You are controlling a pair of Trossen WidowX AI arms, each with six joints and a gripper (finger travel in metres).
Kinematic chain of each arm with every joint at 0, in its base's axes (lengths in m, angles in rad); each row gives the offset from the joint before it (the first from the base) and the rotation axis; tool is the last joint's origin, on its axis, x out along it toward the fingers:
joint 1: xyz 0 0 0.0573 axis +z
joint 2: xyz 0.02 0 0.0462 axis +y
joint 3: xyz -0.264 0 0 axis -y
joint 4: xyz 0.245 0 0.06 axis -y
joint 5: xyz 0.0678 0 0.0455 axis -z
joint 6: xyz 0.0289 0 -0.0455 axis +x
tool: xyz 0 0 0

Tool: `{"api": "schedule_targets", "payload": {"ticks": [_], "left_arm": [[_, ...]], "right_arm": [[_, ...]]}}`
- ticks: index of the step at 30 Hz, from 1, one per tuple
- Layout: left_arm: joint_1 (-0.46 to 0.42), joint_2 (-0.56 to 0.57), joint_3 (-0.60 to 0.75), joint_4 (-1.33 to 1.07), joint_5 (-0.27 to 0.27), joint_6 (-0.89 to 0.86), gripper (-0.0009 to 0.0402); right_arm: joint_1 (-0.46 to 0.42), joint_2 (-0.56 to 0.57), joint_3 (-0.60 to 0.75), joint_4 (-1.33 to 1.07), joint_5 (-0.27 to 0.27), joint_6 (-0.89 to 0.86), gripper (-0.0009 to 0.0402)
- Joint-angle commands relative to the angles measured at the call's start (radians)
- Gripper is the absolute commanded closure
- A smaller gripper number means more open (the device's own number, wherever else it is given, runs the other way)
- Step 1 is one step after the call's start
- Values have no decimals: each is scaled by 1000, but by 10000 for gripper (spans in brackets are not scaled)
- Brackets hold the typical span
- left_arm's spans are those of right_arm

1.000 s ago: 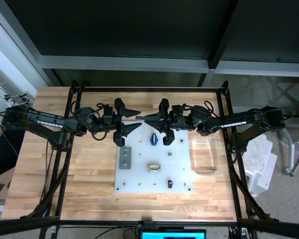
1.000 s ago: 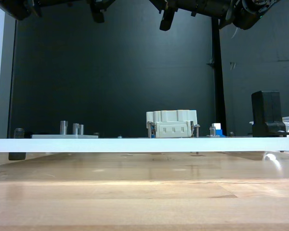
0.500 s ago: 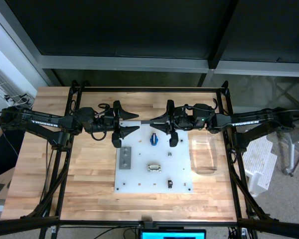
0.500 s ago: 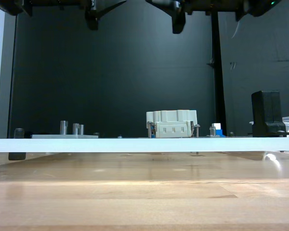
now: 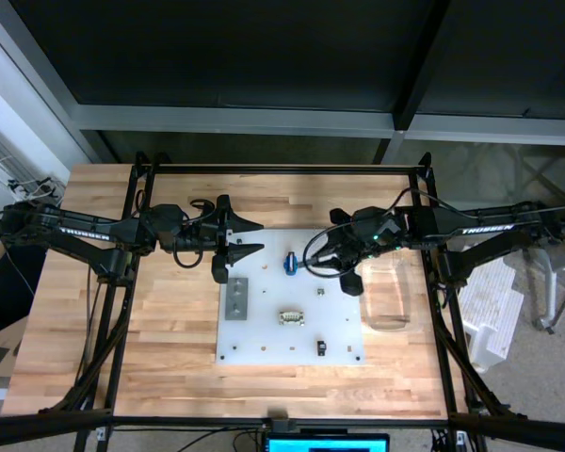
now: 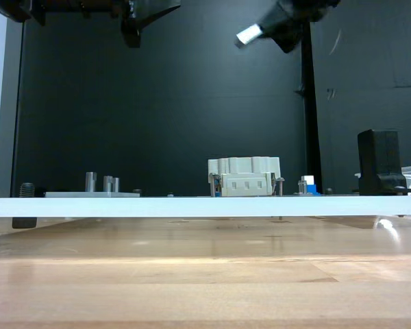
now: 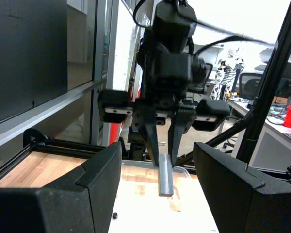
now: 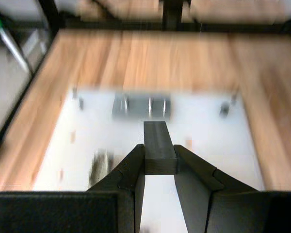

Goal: Pick the 16mm bar and install on taskboard

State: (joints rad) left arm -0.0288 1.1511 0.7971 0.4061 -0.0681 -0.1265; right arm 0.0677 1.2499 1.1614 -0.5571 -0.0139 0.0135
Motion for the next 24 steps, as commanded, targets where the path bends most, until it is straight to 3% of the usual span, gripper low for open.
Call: {"api": "schedule_targets", "payload": {"ticks": [1,7,12,24], "left_arm": [[1,1,0,1,-4,1,196],[1,1,0,-2,-3,1,195],[1,1,0,-15,-3,1,196],[1,1,0,-16,-3,1,196]], "right_arm": [[17,18,50,-154,16,2,352],[58,18,90,-304,26,20,352],[104,23,91,-399,84,40,352],[226,134,91,-541,127,195,352]]}}
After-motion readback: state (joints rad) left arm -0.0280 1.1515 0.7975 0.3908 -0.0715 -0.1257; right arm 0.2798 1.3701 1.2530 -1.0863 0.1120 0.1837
